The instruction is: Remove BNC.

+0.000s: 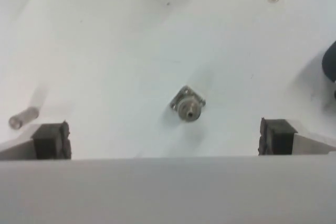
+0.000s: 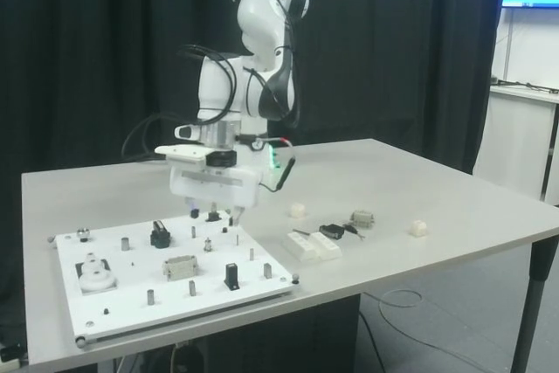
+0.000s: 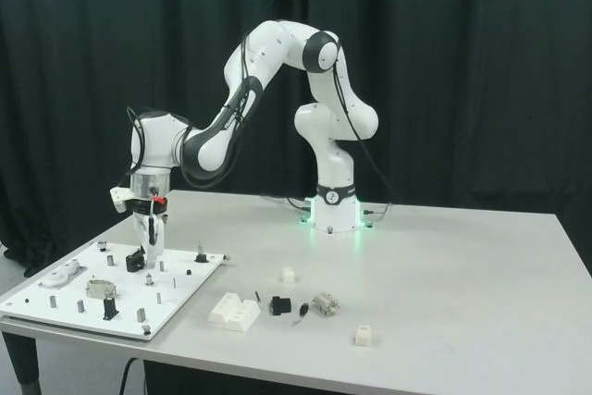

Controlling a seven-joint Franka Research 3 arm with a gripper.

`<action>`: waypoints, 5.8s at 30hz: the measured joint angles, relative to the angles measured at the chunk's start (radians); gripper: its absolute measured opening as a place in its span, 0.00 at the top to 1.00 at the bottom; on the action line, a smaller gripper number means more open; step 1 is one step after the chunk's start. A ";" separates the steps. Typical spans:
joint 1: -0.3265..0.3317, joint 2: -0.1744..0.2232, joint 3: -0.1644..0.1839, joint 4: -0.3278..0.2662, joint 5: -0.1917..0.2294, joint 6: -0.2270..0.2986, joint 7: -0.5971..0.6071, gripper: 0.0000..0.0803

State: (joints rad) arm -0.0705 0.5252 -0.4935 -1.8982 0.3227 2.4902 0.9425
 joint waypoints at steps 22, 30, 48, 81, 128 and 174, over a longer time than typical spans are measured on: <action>-0.008 0.088 0.001 0.042 0.054 0.033 -0.003 0.00; -0.009 0.102 0.002 0.048 0.065 0.033 -0.022 0.00; -0.026 0.109 0.003 0.050 0.086 0.007 -0.059 0.00; -0.035 0.118 0.003 0.052 0.110 -0.040 -0.125 0.13; -0.043 0.139 -0.001 0.106 0.111 -0.126 -0.335 0.84; -0.045 0.139 -0.005 0.105 0.111 -0.125 -1.251 0.84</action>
State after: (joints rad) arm -0.1154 0.6644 -0.4981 -1.7928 0.4334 2.3650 -0.3087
